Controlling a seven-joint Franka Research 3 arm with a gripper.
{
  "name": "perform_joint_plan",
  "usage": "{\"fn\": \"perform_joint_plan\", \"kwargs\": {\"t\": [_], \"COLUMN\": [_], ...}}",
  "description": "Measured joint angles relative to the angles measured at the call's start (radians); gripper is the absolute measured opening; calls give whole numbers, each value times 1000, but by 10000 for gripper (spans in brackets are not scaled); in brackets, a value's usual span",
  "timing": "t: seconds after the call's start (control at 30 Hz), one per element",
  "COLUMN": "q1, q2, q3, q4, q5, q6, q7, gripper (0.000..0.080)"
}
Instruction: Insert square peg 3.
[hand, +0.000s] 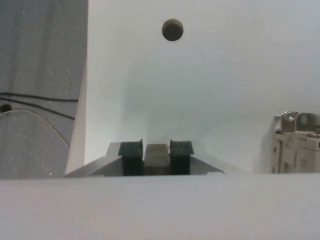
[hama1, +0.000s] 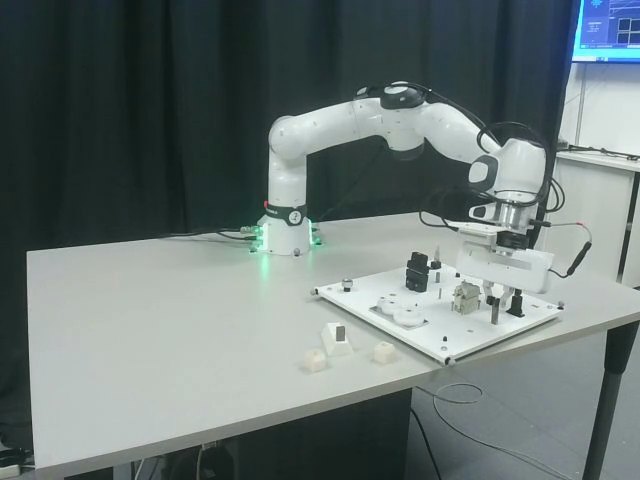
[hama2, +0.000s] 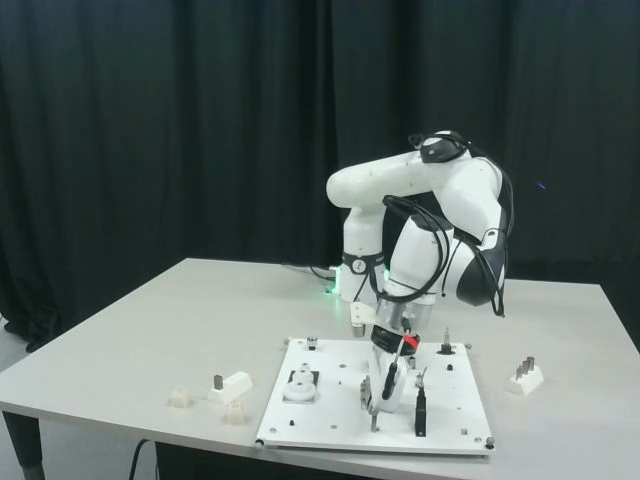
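Observation:
In the wrist view my gripper is shut on a grey square peg held between the two black fingertips. Below lies the white board, with a round hole farther off and a metal fixture to one side. In the first room view the gripper hangs over the board's right part, and the peg points down just above it. The second room view shows the gripper tilted over the board, the peg low near its surface.
On the board stand a black fixture, white discs and small posts. Three small white blocks lie on the grey table in front of the board. Another white holder with pegs stands on the table on the board's other side.

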Motion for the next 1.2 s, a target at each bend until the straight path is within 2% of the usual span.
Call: {"fn": "perform_joint_plan", "kwargs": {"t": [0.57,0.9,1.2], "q1": [0,0,-1], "q2": [0,3,3], "q3": [1,0,1], "q4": [1,8,9], "q5": [0,-1,0], "q6": [-2,-32,-36], "q7": [8,14,16], "gripper": [111,111,111]}}
